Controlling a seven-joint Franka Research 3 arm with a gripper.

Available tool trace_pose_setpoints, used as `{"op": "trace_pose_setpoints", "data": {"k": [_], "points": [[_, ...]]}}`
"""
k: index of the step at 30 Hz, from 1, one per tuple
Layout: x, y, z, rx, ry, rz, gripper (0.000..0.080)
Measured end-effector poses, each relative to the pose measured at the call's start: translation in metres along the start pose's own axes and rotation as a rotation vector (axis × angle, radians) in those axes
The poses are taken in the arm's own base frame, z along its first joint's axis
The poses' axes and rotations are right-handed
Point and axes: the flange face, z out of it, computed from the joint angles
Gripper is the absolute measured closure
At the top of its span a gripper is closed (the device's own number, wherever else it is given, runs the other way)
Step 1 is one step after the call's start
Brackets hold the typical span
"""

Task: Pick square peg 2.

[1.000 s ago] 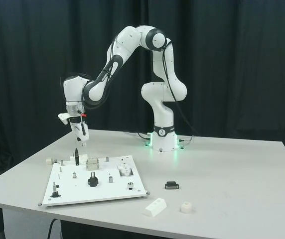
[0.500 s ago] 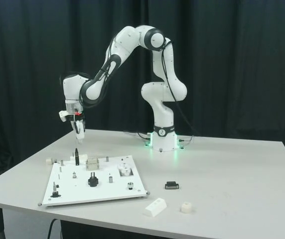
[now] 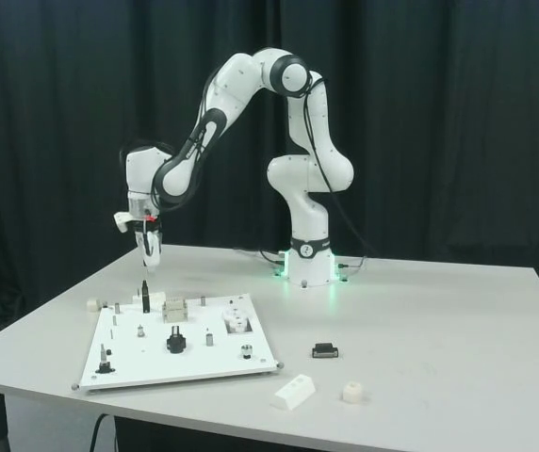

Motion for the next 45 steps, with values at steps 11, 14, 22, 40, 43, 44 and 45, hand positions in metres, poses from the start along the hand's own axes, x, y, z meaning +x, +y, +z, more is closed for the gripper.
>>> {"op": "trace_pose_setpoints", "data": {"k": [11, 14, 22, 40, 43, 44, 45], "points": [[0.003, 0.004, 0.014, 0.019, 0.001, -0.01, 0.0003], [0.003, 0.004, 0.016, 0.024, 0.003, -0.013, 0.0003], [0.003, 0.0, 0.022, 0.026, 0.011, -0.019, 0.0003], [0.005, -0.008, 0.035, 0.003, 0.034, -0.032, 0.0003], [0.006, -0.009, 0.039, 0.0, 0.037, -0.03, 0.0003], [0.006, -0.01, 0.04, -0.001, 0.037, -0.031, 0.0003], [0.006, -0.01, 0.041, -0.002, 0.037, -0.032, 0.0003]]}}
